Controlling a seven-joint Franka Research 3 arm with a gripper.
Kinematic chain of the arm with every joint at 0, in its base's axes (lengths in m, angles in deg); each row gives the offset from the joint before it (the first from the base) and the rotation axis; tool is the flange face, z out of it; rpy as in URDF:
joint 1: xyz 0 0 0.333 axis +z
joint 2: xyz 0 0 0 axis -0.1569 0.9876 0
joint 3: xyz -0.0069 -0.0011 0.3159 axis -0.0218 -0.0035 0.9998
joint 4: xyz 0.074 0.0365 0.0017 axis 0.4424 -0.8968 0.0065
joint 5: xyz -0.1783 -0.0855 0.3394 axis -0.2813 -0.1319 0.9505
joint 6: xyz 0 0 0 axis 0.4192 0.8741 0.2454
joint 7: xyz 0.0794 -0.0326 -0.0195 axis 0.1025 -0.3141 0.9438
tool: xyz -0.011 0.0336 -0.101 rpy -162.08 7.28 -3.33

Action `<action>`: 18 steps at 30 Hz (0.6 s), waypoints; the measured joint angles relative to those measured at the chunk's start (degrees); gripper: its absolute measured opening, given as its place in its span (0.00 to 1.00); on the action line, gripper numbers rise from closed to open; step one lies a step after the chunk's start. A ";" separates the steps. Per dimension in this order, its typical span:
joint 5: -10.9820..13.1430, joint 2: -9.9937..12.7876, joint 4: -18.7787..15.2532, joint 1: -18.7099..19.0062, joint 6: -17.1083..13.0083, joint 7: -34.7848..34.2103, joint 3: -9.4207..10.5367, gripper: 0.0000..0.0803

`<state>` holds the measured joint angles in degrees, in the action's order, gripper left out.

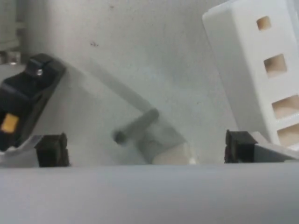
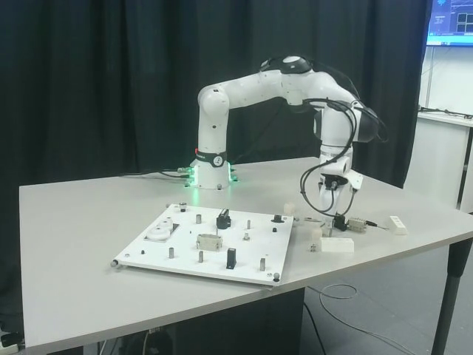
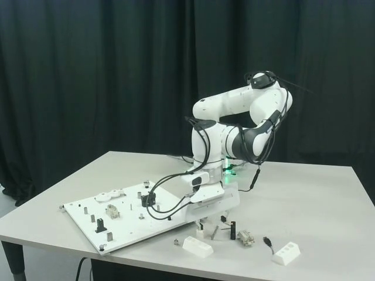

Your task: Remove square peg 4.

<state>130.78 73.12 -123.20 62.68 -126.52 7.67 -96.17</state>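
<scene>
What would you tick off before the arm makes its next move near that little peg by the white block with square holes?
1. Gripper open: ok.
2. Peg between the fingertips: ok, in the wrist view.
3. Peg upright: not ok, it seems to lie on the grey table.
4. White block clear of the fingertips: cannot tell, it sits close.
5. This is peg 4: cannot tell, no number shows.

white arm folded low, end effector (image 1: 147, 149) pointing down, fingers spread wide
</scene>
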 joint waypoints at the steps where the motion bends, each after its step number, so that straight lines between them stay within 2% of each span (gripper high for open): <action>1: -0.15 -0.02 0.00 0.13 0.55 -0.16 -0.38 0.77; 2: -0.27 -0.04 0.00 0.25 1.00 -0.29 -0.73 0.77; 3: -0.37 -0.05 0.00 0.38 1.41 -0.40 -1.08 0.95; 10: -1.55 -0.09 0.00 1.26 3.47 -1.12 -3.15 0.95; 12: -1.75 -0.11 0.00 1.46 3.71 -1.18 -3.53 0.95; 13: -1.82 -0.11 0.00 1.54 3.78 -1.21 -3.68 0.99; 18: -2.42 -0.11 0.00 1.82 4.23 -1.36 -4.33 0.99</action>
<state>128.36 73.01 -123.20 64.50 -122.29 6.31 -100.49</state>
